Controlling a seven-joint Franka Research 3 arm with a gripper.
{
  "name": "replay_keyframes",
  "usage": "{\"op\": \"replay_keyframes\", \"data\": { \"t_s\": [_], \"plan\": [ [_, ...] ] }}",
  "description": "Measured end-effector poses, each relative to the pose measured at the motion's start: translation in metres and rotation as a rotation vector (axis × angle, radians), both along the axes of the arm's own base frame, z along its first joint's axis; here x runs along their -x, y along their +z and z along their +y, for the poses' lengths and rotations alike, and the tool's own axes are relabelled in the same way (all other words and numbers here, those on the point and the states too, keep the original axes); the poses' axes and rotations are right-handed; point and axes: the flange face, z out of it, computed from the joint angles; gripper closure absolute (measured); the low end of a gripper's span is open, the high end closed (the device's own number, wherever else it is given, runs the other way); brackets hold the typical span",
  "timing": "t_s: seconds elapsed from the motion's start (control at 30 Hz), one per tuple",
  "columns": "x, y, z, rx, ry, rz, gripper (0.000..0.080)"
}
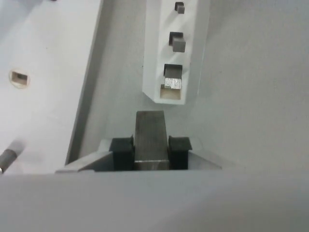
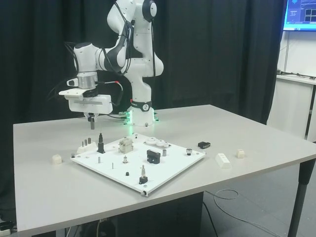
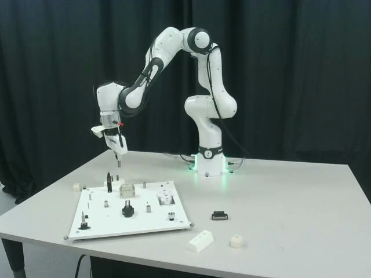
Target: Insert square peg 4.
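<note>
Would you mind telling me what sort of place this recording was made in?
Probably a robotics lab or test cell: black curtains enclose a grey table, where a white arm works over a white task board fitted with small parts.

We see a white arm (image 3: 174, 46) built of rounded, jointed segments with black seams at the joints. A black cable (image 2: 126, 29) runs along its links. Green light glows at the base (image 3: 210, 165). The gripper (image 1: 150, 145) has black finger pads (image 1: 121, 147) on a grey body.
</note>
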Motion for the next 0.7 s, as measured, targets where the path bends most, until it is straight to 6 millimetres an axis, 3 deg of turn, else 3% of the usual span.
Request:
{"op": "replay_keyframes", "data": {
  "t_s": [0.4, 0.7],
  "plan": [
    [-0.003, 0.003, 0.001, 0.009, 0.000, 0.008, 0.0652],
    [-0.014, 0.025, -0.017, 0.078, -0.150, -0.018, 0.0652]
  ]
}}
